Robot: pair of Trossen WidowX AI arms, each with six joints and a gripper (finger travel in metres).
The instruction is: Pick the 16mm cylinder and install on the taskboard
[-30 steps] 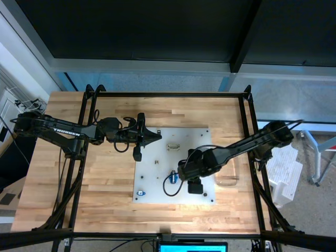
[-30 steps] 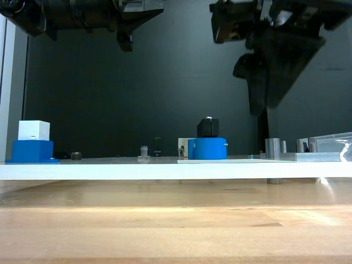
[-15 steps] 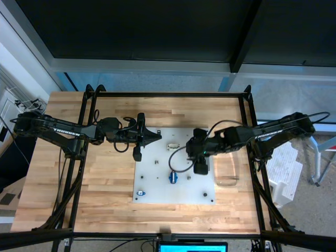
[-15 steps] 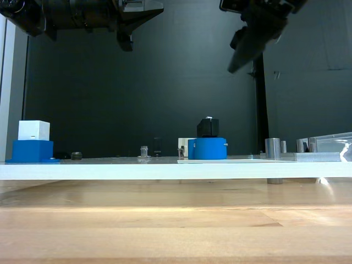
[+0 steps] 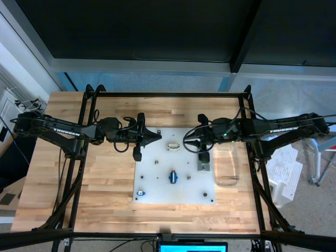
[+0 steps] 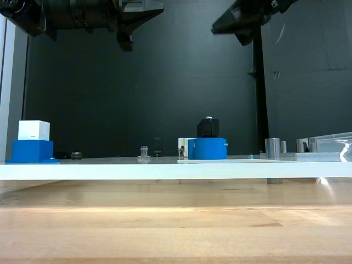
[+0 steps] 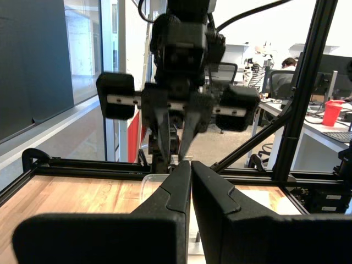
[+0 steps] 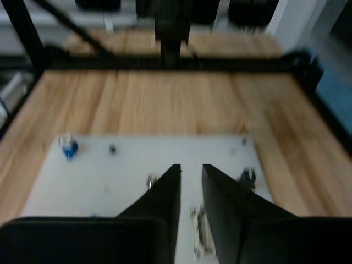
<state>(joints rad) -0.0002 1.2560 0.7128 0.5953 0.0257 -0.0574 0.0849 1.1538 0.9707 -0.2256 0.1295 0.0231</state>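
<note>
The taskboard point(image 5: 157, 181) lies flat on the wooden table. The 16mm cylinder point(image 5: 188, 178) stands upright in it, just right of the central blue fitting point(image 5: 172, 176); in the low view the cylinder point(image 6: 273, 148) pokes through the taskboard point(image 6: 110, 169), free of any gripper. My right gripper point(image 5: 185, 142) hangs high over the board's far right part, beside the beige connector point(image 5: 172, 146), well away from the cylinder. Its fingers point(image 8: 171, 184) stand slightly open with nothing between them. My left gripper point(image 5: 157, 136) hovers shut over the board's far left edge, fingers point(image 7: 179, 187) pressed together.
A grey metal block point(image 5: 203, 163) sits on the board's right side, next to a clear plastic tray point(image 5: 227, 169) on the table. A second blue fitting point(image 5: 139, 193) with a white cap point(image 6: 34, 131) is near the front left corner. Black frame bars point(image 5: 251, 136) flank the table.
My right gripper rose from just above the board near the cylinder and drew back to the far right. The cylinder stays standing in the board. The left arm has not moved.
</note>
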